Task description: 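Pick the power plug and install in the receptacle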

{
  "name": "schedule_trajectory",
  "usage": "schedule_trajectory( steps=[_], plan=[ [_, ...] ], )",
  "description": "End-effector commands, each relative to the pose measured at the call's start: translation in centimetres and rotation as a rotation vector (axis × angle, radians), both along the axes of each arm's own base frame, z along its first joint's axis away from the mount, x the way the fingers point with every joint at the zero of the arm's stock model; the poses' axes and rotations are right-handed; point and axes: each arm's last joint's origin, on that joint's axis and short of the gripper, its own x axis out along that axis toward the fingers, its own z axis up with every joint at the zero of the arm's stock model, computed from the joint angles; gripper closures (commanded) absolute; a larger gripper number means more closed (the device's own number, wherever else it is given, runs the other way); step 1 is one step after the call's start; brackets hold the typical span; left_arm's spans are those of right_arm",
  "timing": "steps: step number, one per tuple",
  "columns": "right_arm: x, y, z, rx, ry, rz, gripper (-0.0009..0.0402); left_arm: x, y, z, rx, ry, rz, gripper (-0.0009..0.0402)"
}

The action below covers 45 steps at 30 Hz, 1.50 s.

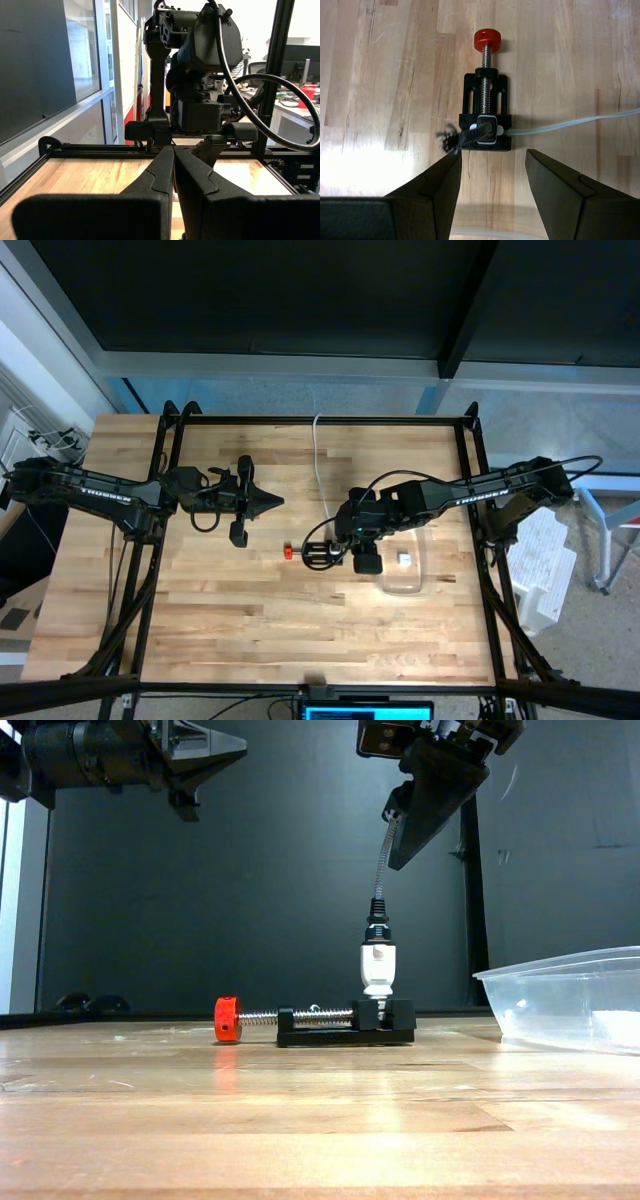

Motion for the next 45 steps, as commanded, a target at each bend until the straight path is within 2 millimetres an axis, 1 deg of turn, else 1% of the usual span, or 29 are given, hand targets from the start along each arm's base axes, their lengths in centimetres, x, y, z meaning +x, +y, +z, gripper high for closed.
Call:
schedule_trajectory(
  steps=[1,5,8,11,15,16,18,22,25,29,34,38,45],
  plan=[
    [-0.5,-0.1,0.4,-0.005,0.004,0.006,0.0221,0.0,0.0,0.0,0.000,0.001,0.000,0.0393],
    [-1.7,-0.4,1.2,-0.011,-0.021,0.019,0.0237,0.0,0.0,0.0,0.000,0.001,0.000,0.0393],
    [-2.9,-0.7,2.3,-0.011,-0.083,0.013,0.0264,0.0,0.0,0.0,0.000,0.001,0.000,0.0393],
    [-4.2,-1.4,3.5,-0.028,-0.190,-0.003,0.0309,0.0,0.0,0.0,0.000,0.000,0.000,0.0393],
    [-6.1,-2.6,4.9,-0.024,-0.345,-0.029,0.0394,0.0,0.0,0.0,0.000,0.002,0.000,0.0393],
    [-6.5,-3.0,5.2,-0.027,-0.388,-0.036,0.0396,0.0,0.0,0.0,0.000,0.001,0.000,0.0393],
    [-7.3,-3.7,5.7,-0.023,-0.480,-0.037,0.0384,0.0,0.0,0.0,0.000,0.001,0.000,0.0393],
    [-8.4,-4.8,6.3,0.002,-0.669,-0.021,0.0395,0.0,0.0,0.0,0.000,0.001,0.000,0.0393],
    [-8.9,-5.1,6.2,0.010,-0.792,-0.032,0.0393,0.0,0.0,0.0,0.000,0.001,0.000,0.0393],
    [-9.6,-5.3,5.4,0.010,-0.916,-0.035,0.0393,0.0,0.0,0.0,0.000,0.001,0.000,0.0393],
    [-10.5,-5.2,4.1,0.035,-1.032,-0.023,0.0393,0.0,0.0,0.0,0.000,0.001,0.000,0.0393],
    [-11.1,-5.2,3.2,0.041,-1.086,-0.025,0.0393,0.0,0.0,0.0,0.000,0.001,0.000,0.0393],
    [-11.2,-5.2,1.6,0.052,-1.086,-0.045,0.0393,0.0,0.0,0.0,0.000,0.001,0.000,0.0393]
  ],
)
